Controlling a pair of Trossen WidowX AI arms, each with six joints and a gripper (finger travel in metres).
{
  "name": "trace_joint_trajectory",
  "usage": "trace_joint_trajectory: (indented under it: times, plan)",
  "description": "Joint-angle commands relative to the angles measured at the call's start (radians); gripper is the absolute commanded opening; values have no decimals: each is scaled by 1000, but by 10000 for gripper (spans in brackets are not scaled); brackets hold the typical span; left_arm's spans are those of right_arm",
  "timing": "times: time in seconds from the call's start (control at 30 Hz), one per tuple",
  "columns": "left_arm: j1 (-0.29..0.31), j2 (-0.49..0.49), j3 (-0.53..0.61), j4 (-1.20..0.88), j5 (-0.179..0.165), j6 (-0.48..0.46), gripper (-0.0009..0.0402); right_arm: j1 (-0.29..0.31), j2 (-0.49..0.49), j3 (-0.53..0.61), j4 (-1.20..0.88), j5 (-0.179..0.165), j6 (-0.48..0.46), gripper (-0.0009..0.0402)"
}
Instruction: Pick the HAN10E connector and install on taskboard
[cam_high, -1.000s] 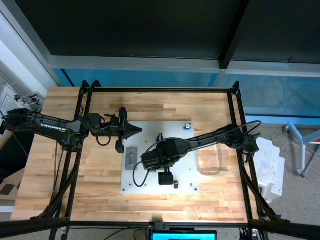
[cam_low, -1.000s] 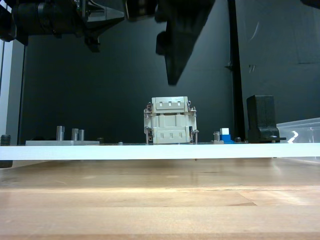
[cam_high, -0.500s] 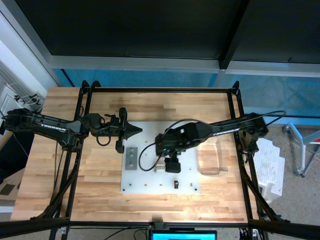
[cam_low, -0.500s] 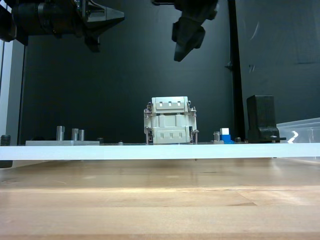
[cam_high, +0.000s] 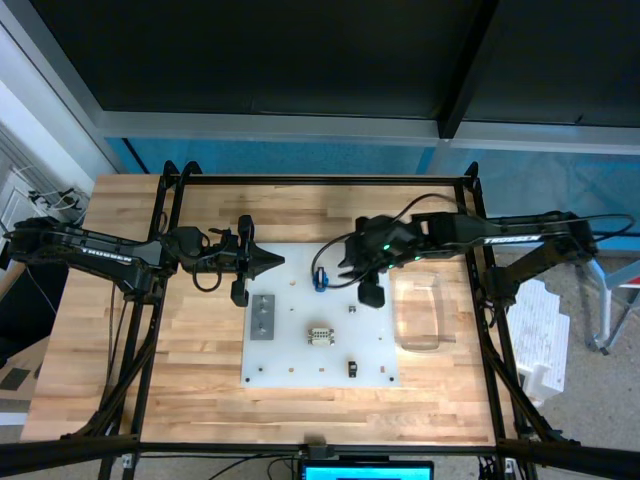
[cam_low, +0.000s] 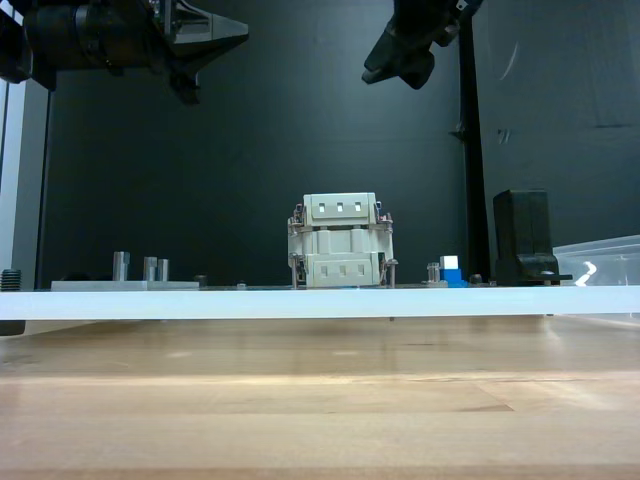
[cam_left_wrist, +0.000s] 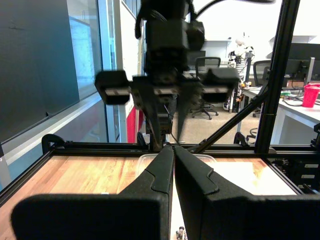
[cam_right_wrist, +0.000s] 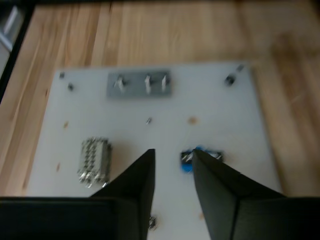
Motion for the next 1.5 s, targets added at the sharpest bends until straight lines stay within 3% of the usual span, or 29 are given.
trace_joint_trajectory:
  times: [0.03,0.2,0.93,1.5]
  plan:
    - [0,0,0,0,0,0,1,-16,-69,-69,90,-2,-10,45]
    - [0,0,0,0,0,0,1,-23,-159,-177,238,-29,-24,-3]
    - [0,0,0,0,0,0,1,-30,-346,-549,864,-29,33,0]
    - [0,0,0,0,0,0,1,-38,-446,-721,1010,-24,77,0]
